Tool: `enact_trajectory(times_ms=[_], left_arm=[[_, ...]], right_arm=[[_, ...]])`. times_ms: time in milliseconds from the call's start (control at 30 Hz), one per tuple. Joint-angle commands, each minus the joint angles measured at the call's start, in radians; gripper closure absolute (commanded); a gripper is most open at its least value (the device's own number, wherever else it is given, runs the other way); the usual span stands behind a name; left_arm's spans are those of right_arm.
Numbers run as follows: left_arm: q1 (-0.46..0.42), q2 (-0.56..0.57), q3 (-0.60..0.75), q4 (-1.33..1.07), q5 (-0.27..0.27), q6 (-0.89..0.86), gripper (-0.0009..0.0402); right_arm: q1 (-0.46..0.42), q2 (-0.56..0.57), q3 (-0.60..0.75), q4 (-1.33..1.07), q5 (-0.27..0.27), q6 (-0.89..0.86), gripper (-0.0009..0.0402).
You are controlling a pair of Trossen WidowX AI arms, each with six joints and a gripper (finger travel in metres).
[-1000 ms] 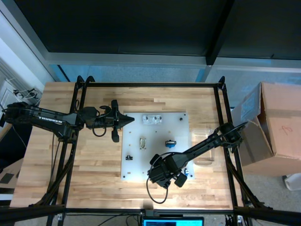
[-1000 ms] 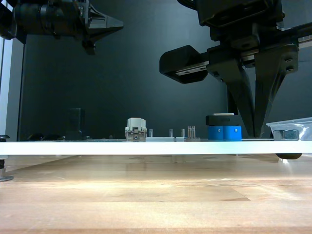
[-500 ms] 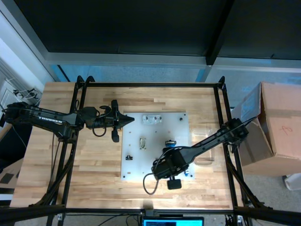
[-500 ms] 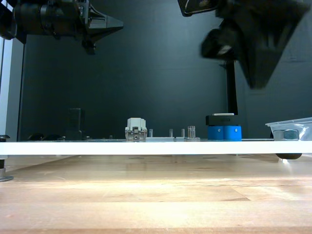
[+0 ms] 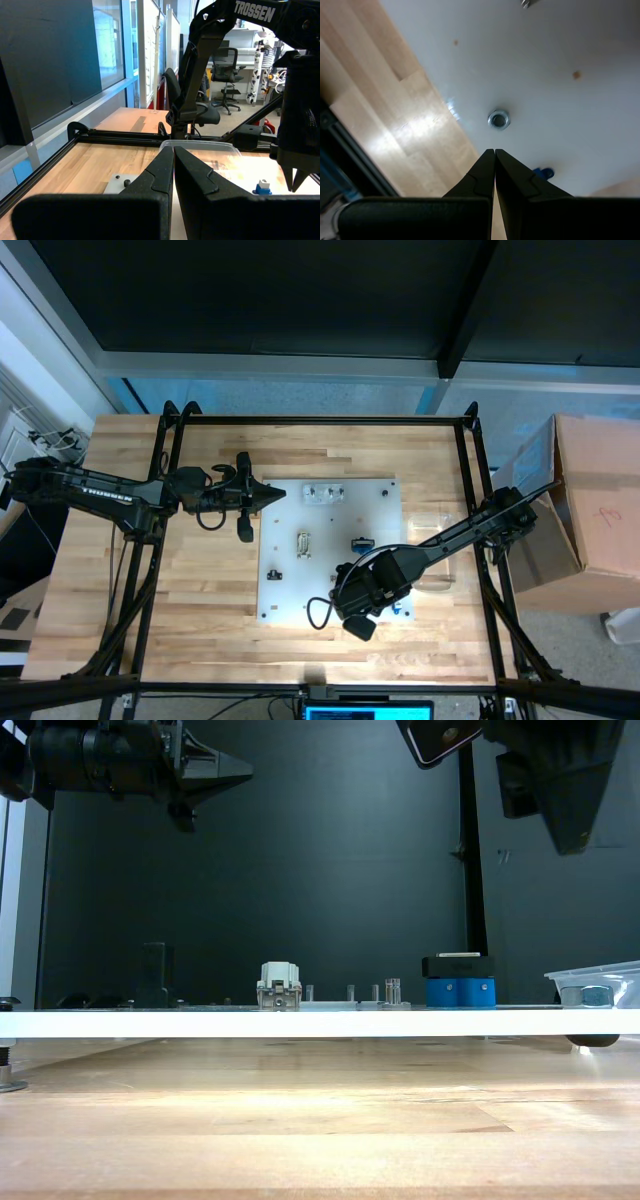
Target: Unfasten the M12 nut and place it in the container
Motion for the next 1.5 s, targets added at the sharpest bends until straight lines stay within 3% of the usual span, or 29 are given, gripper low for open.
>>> enact_trajectory(times_ms=[33, 167, 367, 633, 1233, 1500], left_arm=[[0.0, 0.0, 0.0, 0.0, 0.0, 0.0, 0.0393], [0.0, 0.0, 0.0, 0.001, 0.0, 0.0, 0.0393], [0.0, 0.0, 0.0, 0.0, 0.0, 0.0, 0.0393], [0.0, 0.0, 0.0, 0.0, 0.0, 0.0, 0.0393], [0.0, 0.0, 0.0, 0.0, 0.0, 0.0, 0.0393], [0.0, 0.0, 0.0, 0.0, 0.0, 0.0, 0.0393]], right_arm=[[0.002, 0.009, -0.006, 0.001, 0.006, -0.077, 0.0383], [0.016, 0.037, -0.006, 0.008, 0.038, -0.164, 0.0345], [0.021, 0.063, -0.014, 0.041, 0.08, -0.182, 0.0252], [0.04, 0.063, -0.071, 0.1, 0.08, -0.216, 0.0176], [0.042, 0.06, -0.178, 0.213, 0.082, -0.242, 0.0173], [0.042, 0.062, -0.186, 0.22, 0.083, -0.273, 0.0207]])
